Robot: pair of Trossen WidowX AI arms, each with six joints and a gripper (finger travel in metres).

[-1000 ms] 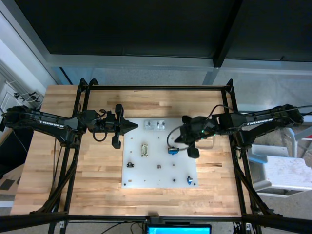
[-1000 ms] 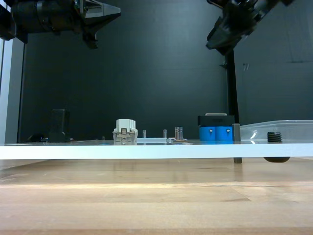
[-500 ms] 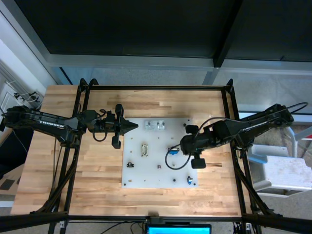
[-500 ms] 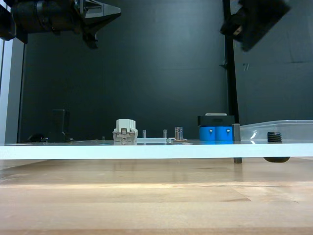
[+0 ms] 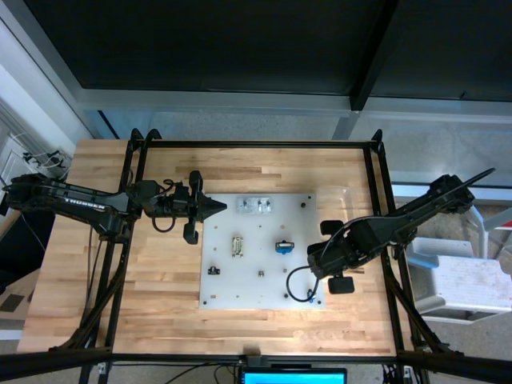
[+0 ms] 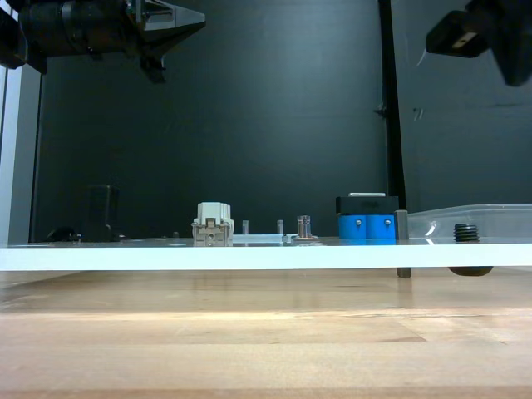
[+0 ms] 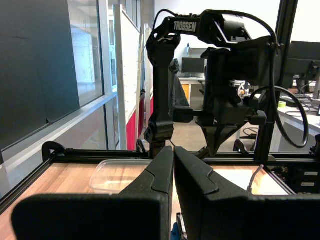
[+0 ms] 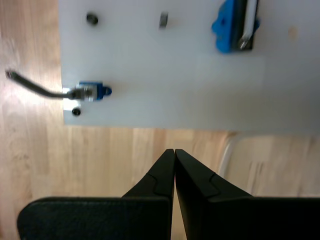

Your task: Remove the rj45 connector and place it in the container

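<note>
Blue block (image 5: 283,247) between left gripper (image 5: 221,206), right gripper (image 5: 314,262)

Even overhead light, black backdrop (image 6: 274,125) in low view, left end effector (image 6: 196,17) silhouetted, right end effector (image 6: 490,33) blurred

The one word that can be read is the brand name TROSSEN, in white capitals. In the high view it runs along the long black link of the left arm (image 5: 68,202), behind the left end effector (image 5: 221,206), which hangs over the left edge of the white board (image 5: 256,280). In the left wrist view it stands on the upper link of the right arm (image 7: 200,25), above the downward-pointing right end effector (image 7: 215,149).
</note>
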